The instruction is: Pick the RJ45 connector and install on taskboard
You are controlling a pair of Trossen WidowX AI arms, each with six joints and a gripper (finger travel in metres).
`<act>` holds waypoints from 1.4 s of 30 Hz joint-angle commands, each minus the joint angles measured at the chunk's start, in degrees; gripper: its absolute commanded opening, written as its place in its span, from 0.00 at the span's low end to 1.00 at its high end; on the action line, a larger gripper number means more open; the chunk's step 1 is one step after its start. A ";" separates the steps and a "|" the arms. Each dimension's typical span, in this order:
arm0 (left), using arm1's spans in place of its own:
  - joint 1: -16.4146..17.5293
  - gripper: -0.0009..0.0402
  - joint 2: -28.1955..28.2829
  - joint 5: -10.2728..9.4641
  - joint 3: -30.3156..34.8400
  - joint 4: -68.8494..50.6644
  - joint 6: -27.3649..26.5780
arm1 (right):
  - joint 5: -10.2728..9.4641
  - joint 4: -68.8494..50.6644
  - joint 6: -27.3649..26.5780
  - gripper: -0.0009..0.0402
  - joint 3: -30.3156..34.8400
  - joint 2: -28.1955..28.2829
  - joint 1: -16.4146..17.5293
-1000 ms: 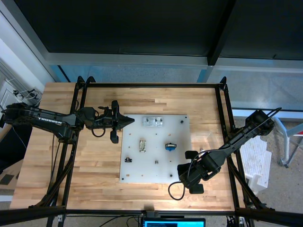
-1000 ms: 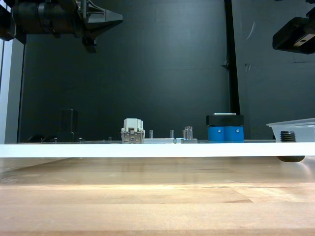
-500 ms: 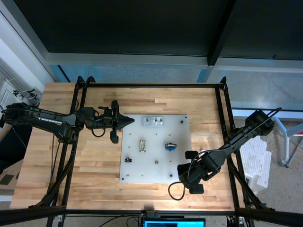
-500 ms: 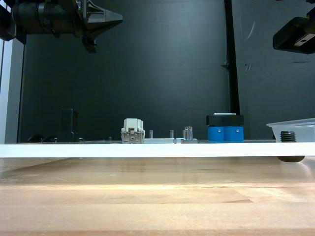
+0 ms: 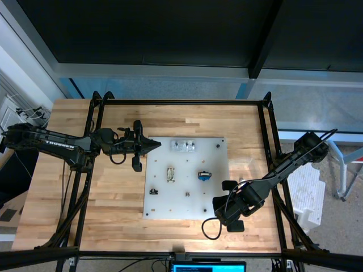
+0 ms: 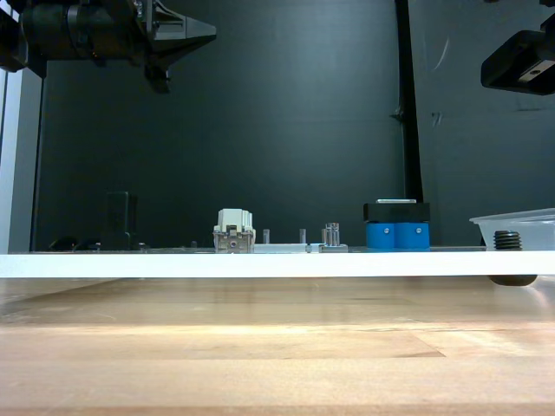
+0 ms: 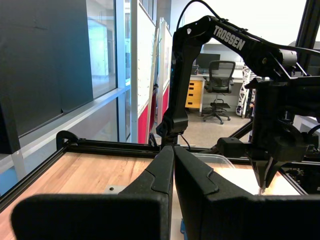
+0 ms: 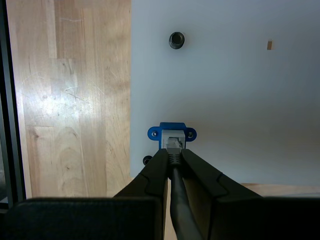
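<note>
The left end effector (image 5: 156,145) is held high over the far-left edge of the board (image 5: 170,201), its fingers pressed together with nothing between them; it is judged to be parked. The right end effector (image 8: 173,151) is held high above the board's near-right corner, clamped on a black cable (image 8: 176,200) just behind the connector (image 8: 173,143), which is carried at the fingertips.

The pick is judged done, and lining up for insertion is taken to be the step in hand. In the right wrist view a blue fitting (image 8: 156,134) with 2 screws is seen directly beyond the connector's tip; whether the 2 touch cannot be told. A straight descent along the connector's axis is probably called for, with the latch turned to suit the opening.

On the board, a cream socket (image 5: 170,173) and a blue block (image 5: 204,176) are set near the middle, well apart from the right end effector. A black knob (image 8: 176,40) is seen near the board's edge, apart from the fitting. Nothing is seen between connector and fitting; the trailing cable is judged the likeliest thing to snag.
</note>
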 commanded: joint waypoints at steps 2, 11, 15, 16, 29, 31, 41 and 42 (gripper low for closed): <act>0.00 0.02 0.02 0.02 0.00 0.00 0.02 | 0.00 0.09 0.04 0.02 0.02 -0.17 0.00; 0.00 0.02 0.00 0.02 0.00 0.00 0.02 | 0.04 0.20 0.04 0.02 0.02 -0.17 0.00; 0.00 0.02 0.00 0.02 0.00 0.00 0.02 | 0.22 0.35 0.04 0.02 0.02 -0.17 0.02; 0.00 0.02 0.00 0.02 0.00 0.00 0.02 | 0.26 0.31 0.02 0.02 0.02 -0.17 0.00; 0.00 0.02 0.00 0.02 0.00 0.00 0.02 | 0.96 0.28 0.04 0.02 0.02 -0.17 0.04; 0.00 0.02 0.00 0.02 0.00 0.00 0.02 | 0.98 0.37 0.04 0.02 0.00 0.09 0.04; 0.00 0.02 0.00 0.02 0.00 0.00 0.02 | 0.98 1.84 -0.42 0.02 -0.57 1.36 0.37; 0.00 0.02 0.00 0.02 0.00 0.00 0.00 | 0.98 1.86 -0.39 0.02 -0.63 1.36 0.39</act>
